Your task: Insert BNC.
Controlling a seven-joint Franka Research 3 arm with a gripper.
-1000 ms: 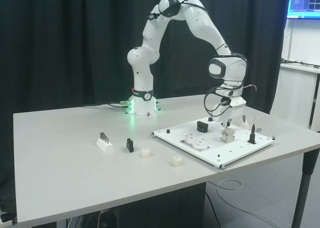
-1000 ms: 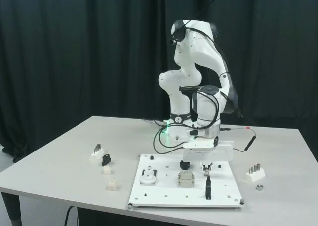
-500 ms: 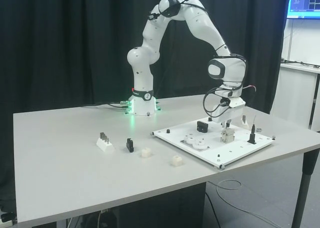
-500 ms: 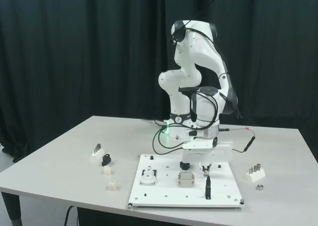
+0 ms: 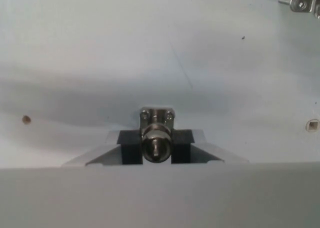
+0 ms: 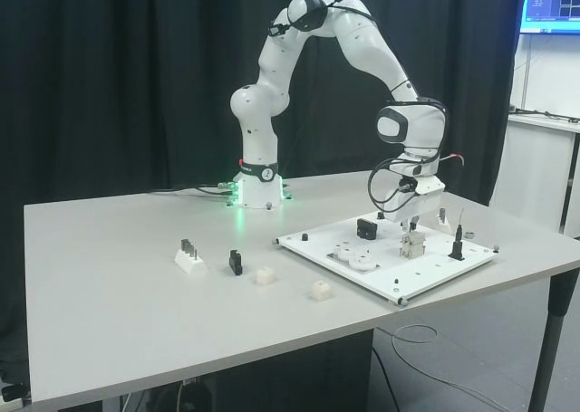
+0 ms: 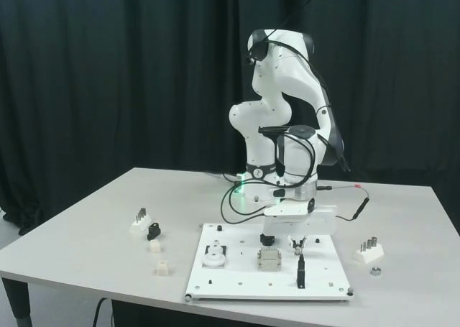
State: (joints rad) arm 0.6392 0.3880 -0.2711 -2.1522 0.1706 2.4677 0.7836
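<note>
1. The BNC connector [image 5: 157,144], a metal barrel with a centre pin, sits clamped between the two black fingers of the gripper [image 5: 156,147] in the wrist view, so the tool is clenched on it.
2. Behind it in that view is a small square flange with screws at its corners; whether that is part of the connector or a socket on the board cannot be told.
3. In the room views the gripper [image 7: 297,245] hangs low over the white board [image 7: 237,280], near its far right part, just beside the small metal block [image 7: 269,259].
4. A black upright post [image 7: 301,274] stands on the board nearer the front edge.
5. Off the board, on the grey table [image 6: 109,285], lie a white pin holder [image 6: 188,259], a black clip [image 6: 235,263] and two white cubes [image 6: 265,275].
6. No brand, label or writing can be read on any part.
</note>
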